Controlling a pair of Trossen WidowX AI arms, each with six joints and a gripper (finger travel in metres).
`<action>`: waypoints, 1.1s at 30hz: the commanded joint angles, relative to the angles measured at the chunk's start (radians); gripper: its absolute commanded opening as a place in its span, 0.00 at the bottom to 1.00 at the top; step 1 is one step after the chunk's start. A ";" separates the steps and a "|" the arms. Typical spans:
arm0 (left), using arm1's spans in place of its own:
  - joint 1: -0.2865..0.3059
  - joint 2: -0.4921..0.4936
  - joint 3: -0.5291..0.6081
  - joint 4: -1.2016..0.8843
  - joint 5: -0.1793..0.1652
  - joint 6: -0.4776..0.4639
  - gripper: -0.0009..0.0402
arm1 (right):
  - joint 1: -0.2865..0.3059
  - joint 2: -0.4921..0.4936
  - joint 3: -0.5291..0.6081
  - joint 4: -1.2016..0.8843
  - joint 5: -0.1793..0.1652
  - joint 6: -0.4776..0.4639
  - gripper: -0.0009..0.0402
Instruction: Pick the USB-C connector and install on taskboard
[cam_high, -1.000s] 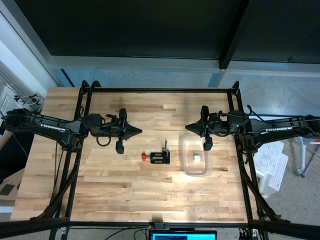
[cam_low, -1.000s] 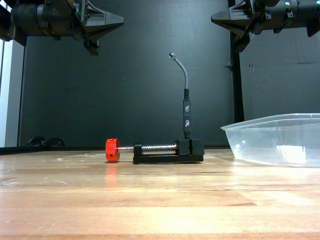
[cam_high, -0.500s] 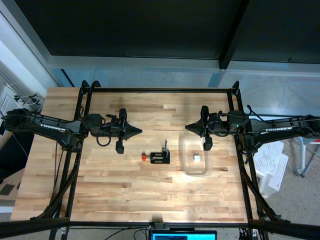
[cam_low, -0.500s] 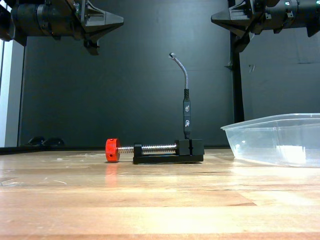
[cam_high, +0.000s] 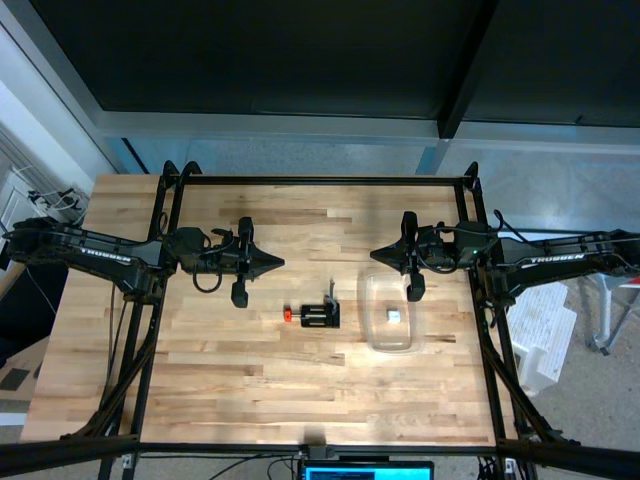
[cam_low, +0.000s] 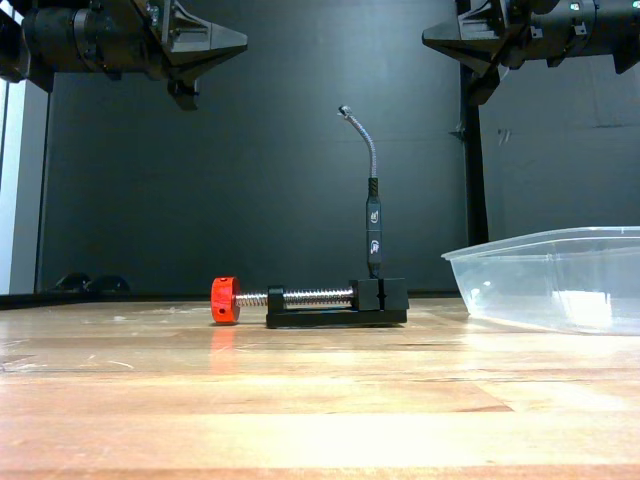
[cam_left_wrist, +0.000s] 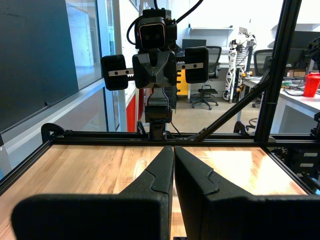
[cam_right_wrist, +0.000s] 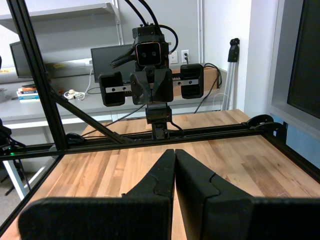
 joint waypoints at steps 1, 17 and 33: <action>0.000 0.000 0.000 0.000 0.000 0.000 0.02 | 0.000 0.000 0.000 0.000 0.000 0.000 0.02; 0.000 0.000 0.000 0.000 0.000 0.000 0.02 | 0.000 0.000 0.000 0.000 0.000 0.000 0.02; 0.000 0.000 0.000 0.000 0.000 0.000 0.02 | 0.000 0.000 0.000 0.000 0.000 0.000 0.02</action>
